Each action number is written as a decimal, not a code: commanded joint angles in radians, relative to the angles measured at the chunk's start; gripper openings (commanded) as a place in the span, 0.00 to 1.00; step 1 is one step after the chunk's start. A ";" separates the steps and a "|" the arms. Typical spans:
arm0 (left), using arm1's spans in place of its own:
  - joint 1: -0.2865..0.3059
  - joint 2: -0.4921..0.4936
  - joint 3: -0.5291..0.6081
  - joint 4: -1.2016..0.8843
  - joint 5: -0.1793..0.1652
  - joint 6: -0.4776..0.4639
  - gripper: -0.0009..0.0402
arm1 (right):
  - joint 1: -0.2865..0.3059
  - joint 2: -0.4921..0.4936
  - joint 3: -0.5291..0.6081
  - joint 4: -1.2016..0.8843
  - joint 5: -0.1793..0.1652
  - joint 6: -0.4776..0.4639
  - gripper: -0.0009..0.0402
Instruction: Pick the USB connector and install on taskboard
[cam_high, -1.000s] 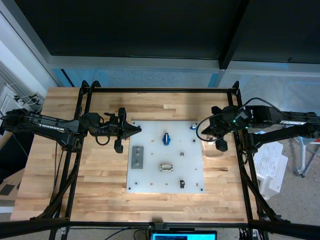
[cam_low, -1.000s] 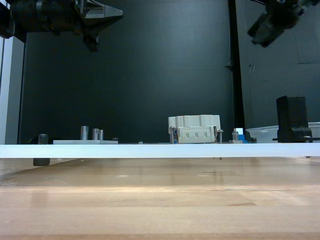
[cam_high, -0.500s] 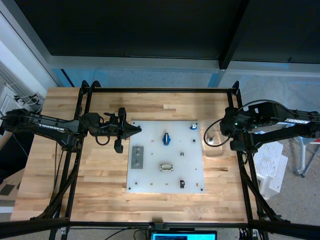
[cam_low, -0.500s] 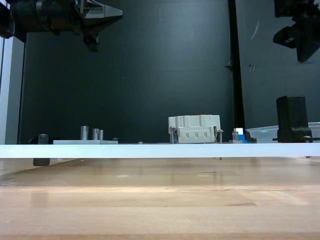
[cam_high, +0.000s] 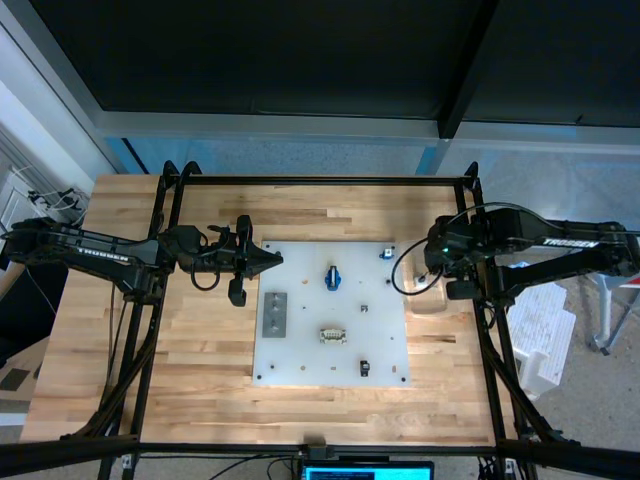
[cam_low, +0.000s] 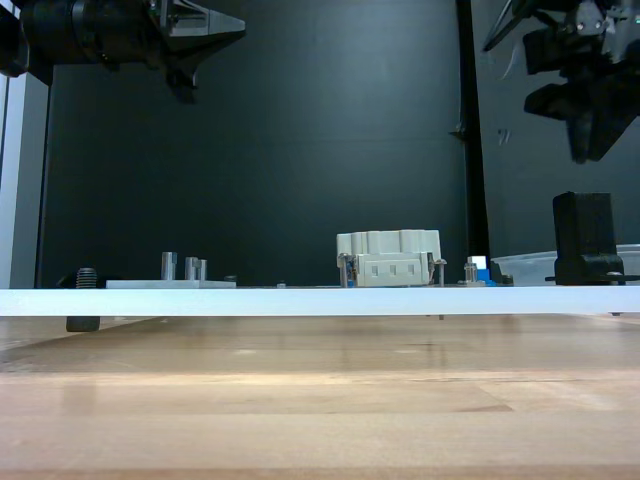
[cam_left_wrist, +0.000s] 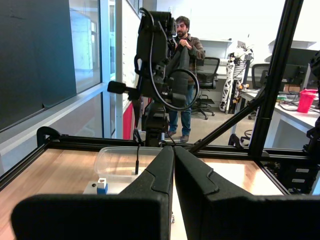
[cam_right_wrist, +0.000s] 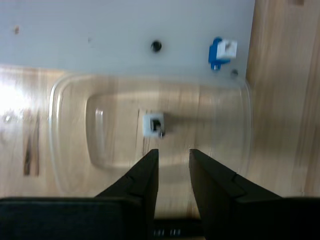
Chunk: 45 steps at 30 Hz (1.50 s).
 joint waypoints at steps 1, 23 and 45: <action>0.000 0.000 0.000 0.000 0.000 0.000 0.02 | -0.034 0.001 -0.037 0.023 0.000 -0.031 0.30; 0.000 0.000 0.000 0.000 0.000 0.000 0.02 | -0.084 0.051 -0.230 0.228 -0.063 -0.071 0.45; 0.000 0.000 0.000 0.000 0.000 0.000 0.02 | -0.084 0.193 -0.275 0.301 -0.060 -0.084 0.44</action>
